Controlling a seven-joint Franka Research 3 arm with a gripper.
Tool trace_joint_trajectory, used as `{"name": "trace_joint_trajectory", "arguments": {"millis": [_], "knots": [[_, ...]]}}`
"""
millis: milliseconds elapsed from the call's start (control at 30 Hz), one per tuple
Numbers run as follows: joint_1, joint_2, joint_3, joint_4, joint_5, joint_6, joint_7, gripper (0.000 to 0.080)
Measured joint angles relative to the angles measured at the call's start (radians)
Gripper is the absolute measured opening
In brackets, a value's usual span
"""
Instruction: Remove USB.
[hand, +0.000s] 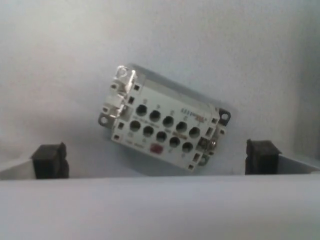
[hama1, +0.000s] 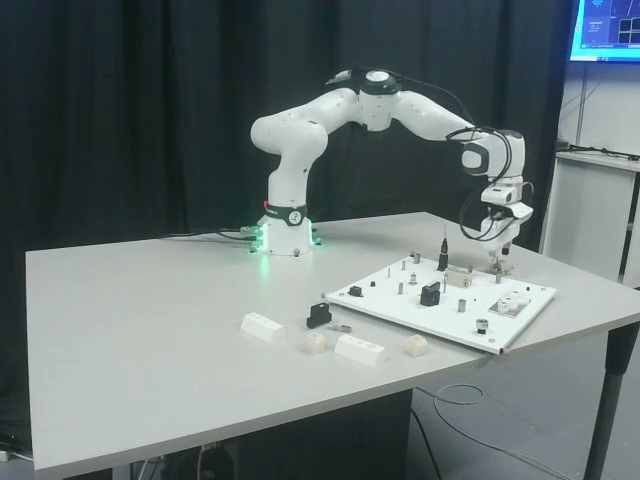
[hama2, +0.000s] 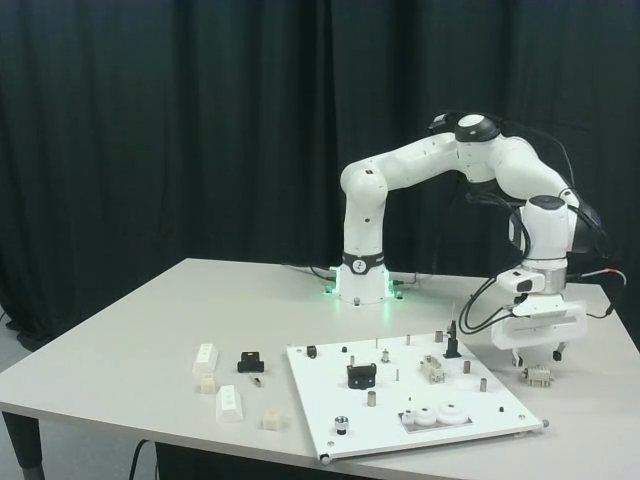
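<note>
Gripper (hand: 155, 160) stood with fingers apart and empty, hovering at the right of the frame over a multi-pin connector (hand: 162, 125) lying off the white board (hama1: 380, 315). USB: couldn't pick it out among the board's small parts. I'd locate it first, then pull straight out.
</note>
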Motion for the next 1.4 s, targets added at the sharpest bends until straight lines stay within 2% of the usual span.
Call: {"name": "trace_joint_trajectory", "arguments": {"millis": [600,1400], "knots": [[0.011,-0.014,-0.089,0.032,-0.044,-0.118,0.030,0.0800],[0.011,-0.014,-0.093,0.037,-0.068,-0.120,0.038,0.0800]]}}
